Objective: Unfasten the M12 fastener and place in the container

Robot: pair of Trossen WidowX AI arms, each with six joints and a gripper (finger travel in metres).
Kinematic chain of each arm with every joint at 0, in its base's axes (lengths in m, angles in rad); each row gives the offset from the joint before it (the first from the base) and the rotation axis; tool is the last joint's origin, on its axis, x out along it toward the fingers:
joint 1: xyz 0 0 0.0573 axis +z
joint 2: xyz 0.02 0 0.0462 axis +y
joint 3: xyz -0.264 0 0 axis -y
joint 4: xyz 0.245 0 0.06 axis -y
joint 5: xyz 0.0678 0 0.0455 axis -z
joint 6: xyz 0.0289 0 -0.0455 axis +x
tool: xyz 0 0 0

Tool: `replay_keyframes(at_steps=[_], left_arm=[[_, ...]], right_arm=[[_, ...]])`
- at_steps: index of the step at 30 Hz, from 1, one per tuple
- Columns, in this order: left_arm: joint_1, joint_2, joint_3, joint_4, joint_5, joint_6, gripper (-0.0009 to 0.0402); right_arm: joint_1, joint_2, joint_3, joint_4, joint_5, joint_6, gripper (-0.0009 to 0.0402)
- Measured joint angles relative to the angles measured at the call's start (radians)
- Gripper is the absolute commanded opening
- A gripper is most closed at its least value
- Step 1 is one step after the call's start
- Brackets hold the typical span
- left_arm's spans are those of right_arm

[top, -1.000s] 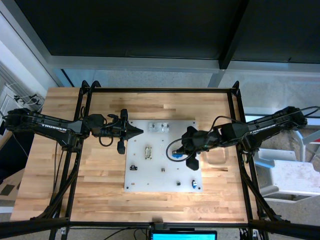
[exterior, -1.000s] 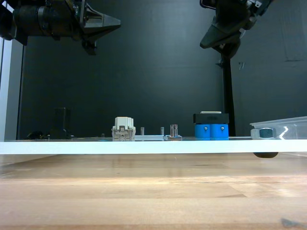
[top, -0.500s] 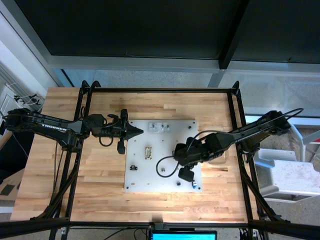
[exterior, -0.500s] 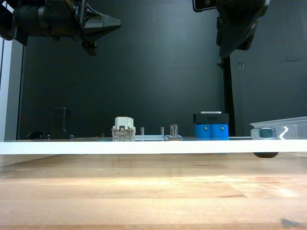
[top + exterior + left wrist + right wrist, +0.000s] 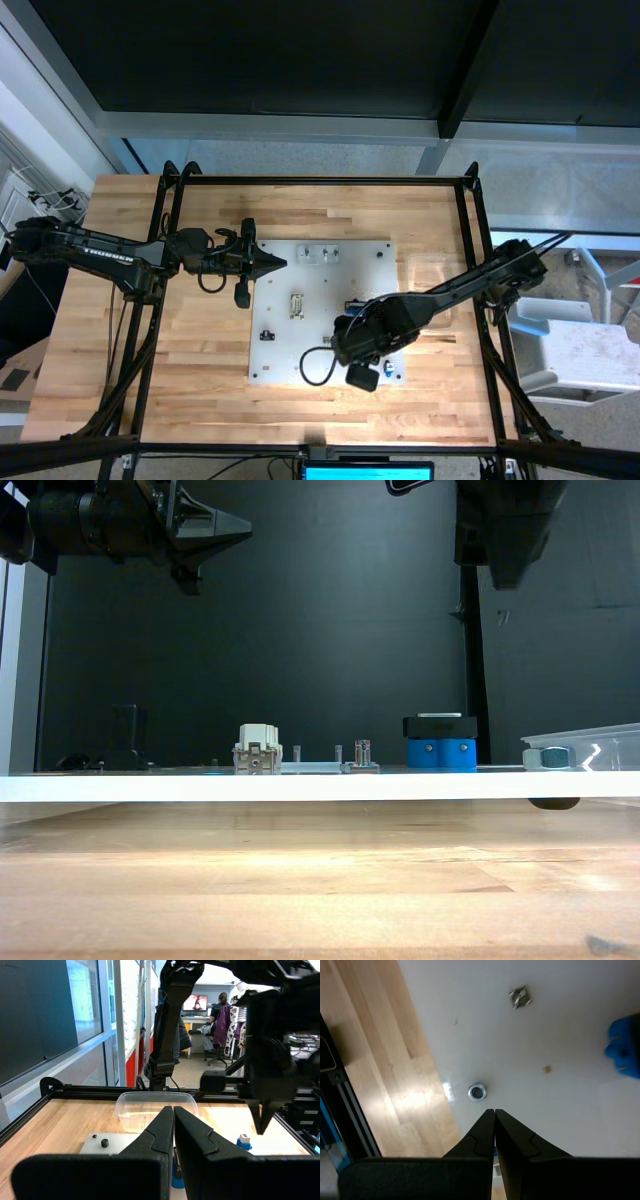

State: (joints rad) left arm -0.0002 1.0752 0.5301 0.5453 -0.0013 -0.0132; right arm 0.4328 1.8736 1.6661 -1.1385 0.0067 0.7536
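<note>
The small silver M12 nut [image 5: 477,1092] sits on the white board [image 5: 300,345] near its near right edge, seen from straight above. I cannot tell from there whether it is on its stud. In the low view it shows as a grey cap [image 5: 550,757] in front of the clear container [image 5: 600,742]. My right gripper [image 5: 494,1110] hangs high above the board, shut and empty, its tips [image 5: 505,578] just beside the nut's spot. From above, the right gripper [image 5: 352,360] hides the nut. The container [image 5: 440,325] lies right of the board. My left gripper [image 5: 280,263] is shut and empty, held high at the board's left edge.
A blue connector [image 5: 440,750], a cream connector [image 5: 256,752] and a silver post [image 5: 362,752] stand on the board. A black post [image 5: 104,1143] stands at its far right corner. Black frame rails run round the wooden table.
My right arm has swung from the board's right middle toward its near right edge and now points down over the nut. The left arm has not moved.
</note>
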Motion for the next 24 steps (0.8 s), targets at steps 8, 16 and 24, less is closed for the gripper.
replay_keyframes(at_steps=[8,16,24], left_arm=[[0.000,0.000,0.000,0.000,0.000,0.000,0.0000],[0.000,0.000,0.000,0.000,0.000,0.000,0.0000],[0.000,0.000,0.000,0.000,0.000,0.000,0.0000]], right_arm=[[0.022,0.060,0.029,-0.028,0.000,0.010,0.0081],[0.028,0.095,0.033,-0.029,0.001,0.023,0.0174],[0.034,0.134,0.031,-0.009,0.024,0.023,0.0250]])
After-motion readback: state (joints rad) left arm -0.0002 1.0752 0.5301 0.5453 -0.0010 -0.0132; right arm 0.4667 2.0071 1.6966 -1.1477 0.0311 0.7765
